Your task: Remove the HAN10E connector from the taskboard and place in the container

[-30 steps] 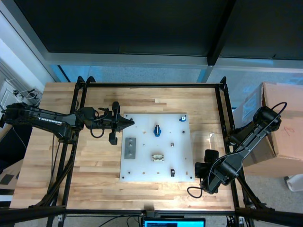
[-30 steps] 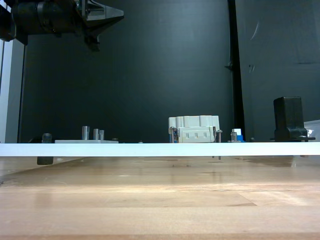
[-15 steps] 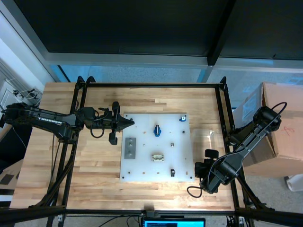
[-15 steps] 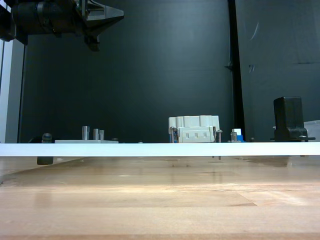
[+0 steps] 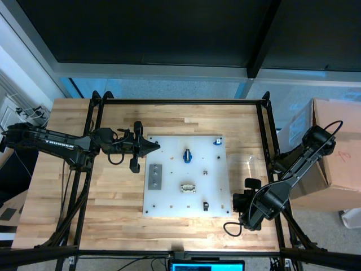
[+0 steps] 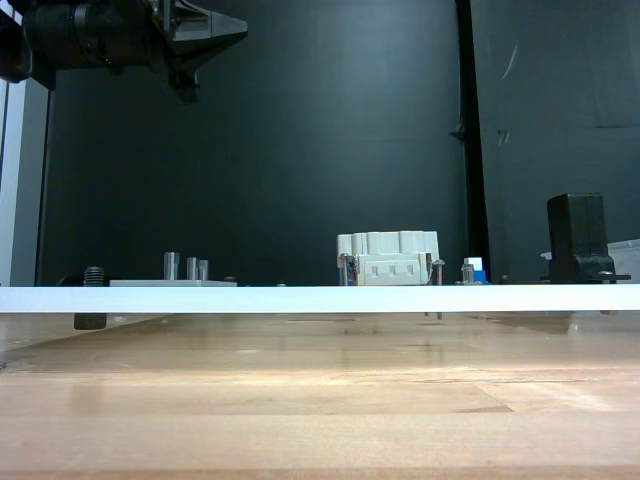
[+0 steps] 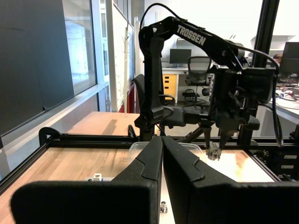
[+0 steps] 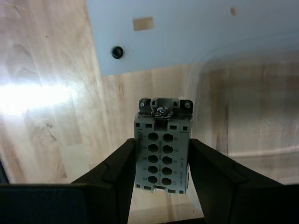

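carry step: your right gripper (image 8: pixel 162 156), off the near right corner of the taskboard (image 5: pixel 169 197), clamps the han10e connector (image 8: pixel 162 144), clear of its seat. left gripper (image 7: pixel 162 139) hangs pinched closed over the taskboard's left edge. next i'd say: get over the container (image 5: pixel 242 157), then release.

TROSSEN stands in white capitals on the black link of the right arm (image 7: pixel 196 37), seen from the left wrist camera. White lettering on the left arm (image 5: pixel 53 141) is too small to read.

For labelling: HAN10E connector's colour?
Connector light grey, right wrist view, in right gripper off-board; left gripper above board.
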`<move>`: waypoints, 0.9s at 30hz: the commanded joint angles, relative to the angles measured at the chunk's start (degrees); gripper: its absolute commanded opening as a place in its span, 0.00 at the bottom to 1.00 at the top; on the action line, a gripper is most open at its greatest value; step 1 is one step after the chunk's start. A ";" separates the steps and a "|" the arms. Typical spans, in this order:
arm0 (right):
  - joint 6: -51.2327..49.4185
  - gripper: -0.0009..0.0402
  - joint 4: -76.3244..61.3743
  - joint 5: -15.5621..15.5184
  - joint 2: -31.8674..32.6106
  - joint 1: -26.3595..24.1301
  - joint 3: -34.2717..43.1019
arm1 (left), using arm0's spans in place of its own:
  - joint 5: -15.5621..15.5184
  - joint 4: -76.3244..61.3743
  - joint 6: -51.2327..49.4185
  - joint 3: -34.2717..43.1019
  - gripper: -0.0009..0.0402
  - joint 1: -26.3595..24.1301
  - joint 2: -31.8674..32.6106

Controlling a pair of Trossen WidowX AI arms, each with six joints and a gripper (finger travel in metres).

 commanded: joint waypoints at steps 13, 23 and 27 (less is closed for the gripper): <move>0.04 0.02 -6.08 2.38 -7.54 -1.92 5.77 | 0.00 0.02 0.02 0.02 0.02 0.00 0.02; -0.02 0.02 -7.17 2.03 -7.78 -4.31 5.38 | 0.00 0.02 0.02 0.02 0.02 0.02 0.02; -3.15 0.02 -10.58 1.73 -8.33 -9.05 3.82 | 0.00 0.02 0.02 0.02 0.02 0.02 0.02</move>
